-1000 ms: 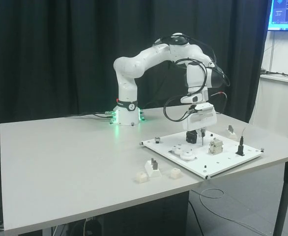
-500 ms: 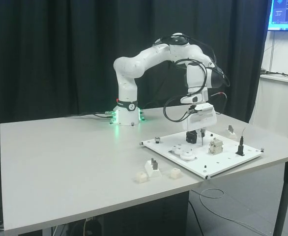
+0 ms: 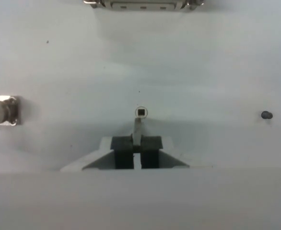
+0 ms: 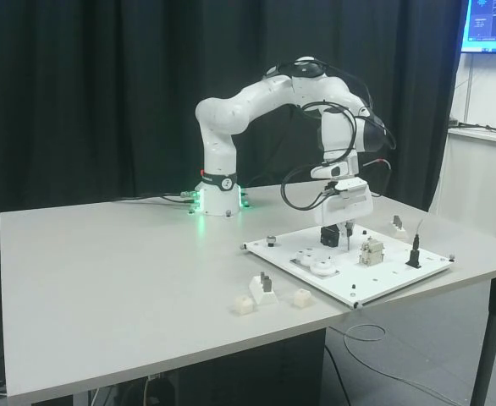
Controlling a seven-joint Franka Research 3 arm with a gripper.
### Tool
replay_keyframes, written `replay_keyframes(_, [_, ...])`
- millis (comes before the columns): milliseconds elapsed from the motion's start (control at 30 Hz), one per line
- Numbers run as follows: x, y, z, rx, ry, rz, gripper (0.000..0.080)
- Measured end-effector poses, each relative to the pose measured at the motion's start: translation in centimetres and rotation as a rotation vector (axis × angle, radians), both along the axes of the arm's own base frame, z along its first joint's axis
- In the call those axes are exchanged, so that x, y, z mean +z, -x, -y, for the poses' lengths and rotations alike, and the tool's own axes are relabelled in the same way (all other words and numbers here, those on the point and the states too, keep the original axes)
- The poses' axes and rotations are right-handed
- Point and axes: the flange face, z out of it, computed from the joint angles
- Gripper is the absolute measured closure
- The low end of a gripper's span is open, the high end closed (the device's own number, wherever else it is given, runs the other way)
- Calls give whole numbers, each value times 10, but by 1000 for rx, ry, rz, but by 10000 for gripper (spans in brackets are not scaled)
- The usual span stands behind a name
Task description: Insert square peg 1.
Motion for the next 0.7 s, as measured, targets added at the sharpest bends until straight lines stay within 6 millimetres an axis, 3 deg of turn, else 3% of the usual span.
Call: replay_keyframes(700, [-3,0,-1,-11,2,3,774])
